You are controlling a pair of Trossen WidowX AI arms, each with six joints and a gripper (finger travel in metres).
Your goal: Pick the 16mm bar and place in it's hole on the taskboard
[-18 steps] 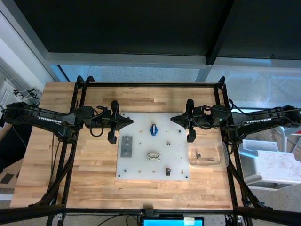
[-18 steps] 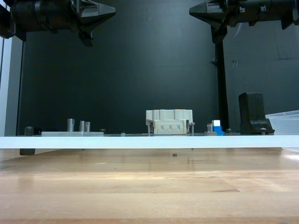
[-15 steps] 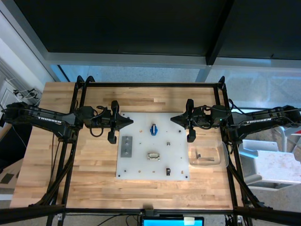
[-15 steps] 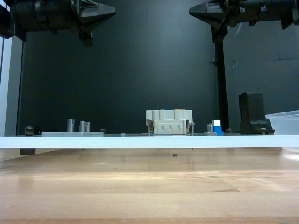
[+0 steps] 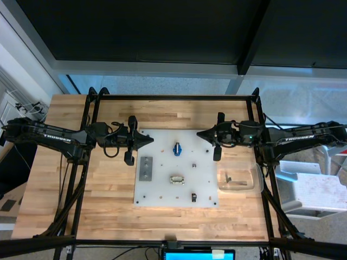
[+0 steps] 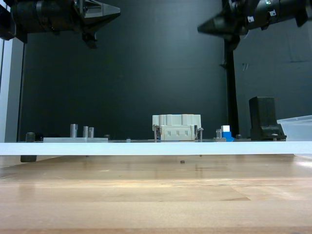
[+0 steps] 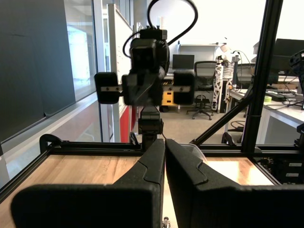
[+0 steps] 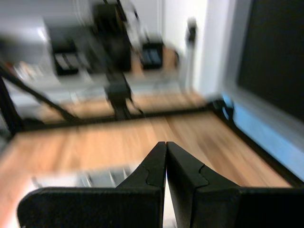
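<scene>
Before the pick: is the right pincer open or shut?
Shut and empty: the right pincer, high over the taskboard's right side, shows fingers meeting. The left pincer, high over the left side, likewise.

We read one word: TROSSEN, in pale capitals along the left arm (image 5: 53,137) as the high view shows it. The same word runs along the right arm (image 5: 300,138), fainter there. The screen (image 5: 198,254) at the near edge shows a pale patch on blue, too small for us to read. Any marks on the board (image 5: 162,189) are likewise too small to read.
</scene>
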